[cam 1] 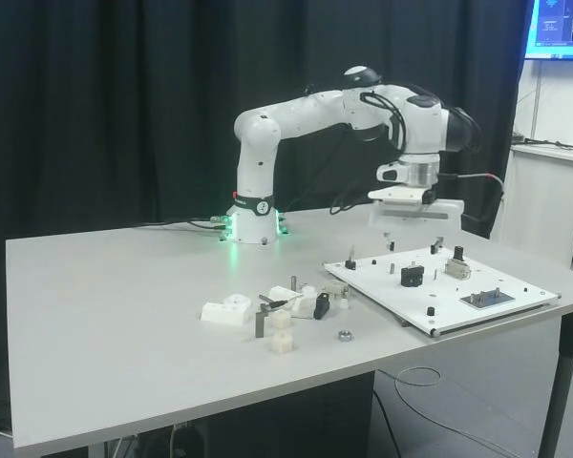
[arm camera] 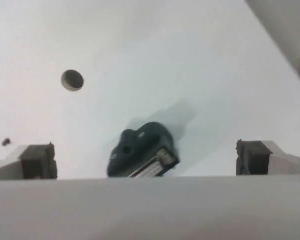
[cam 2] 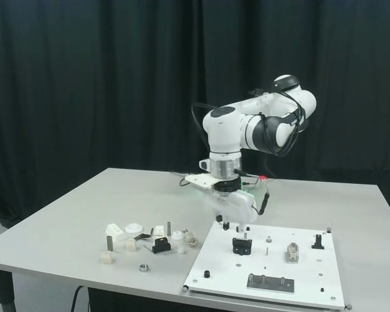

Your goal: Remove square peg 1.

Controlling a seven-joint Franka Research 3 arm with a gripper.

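My gripper [arm camera: 145,159] is open with nothing between its fingers, hovering a little above the white board [arm camera: 165,65]. Straight below it, between the two fingertips, sits a black connector-like block [arm camera: 142,152], and a round hole [arm camera: 72,80] lies further off. In the first room view the gripper [cam 1: 415,244] hangs over the board [cam 1: 382,286] just above that black block [cam 1: 412,276]. Small upright black pegs [cam 1: 350,262] [cam 1: 456,254] stand on the board; I cannot tell which one is square peg 1. The second room view shows the gripper [cam 2: 234,225] above the block [cam 2: 241,246].
Loose white, grey and black parts [cam 1: 267,315] [cam 2: 143,240] lie on the grey table beside the board. The board also carries a grey fixture [cam 2: 292,252], a grey plate with pins [cam 2: 270,282] and a black piece [cam 2: 318,242]. The arm's base [cam 1: 253,224] is behind.
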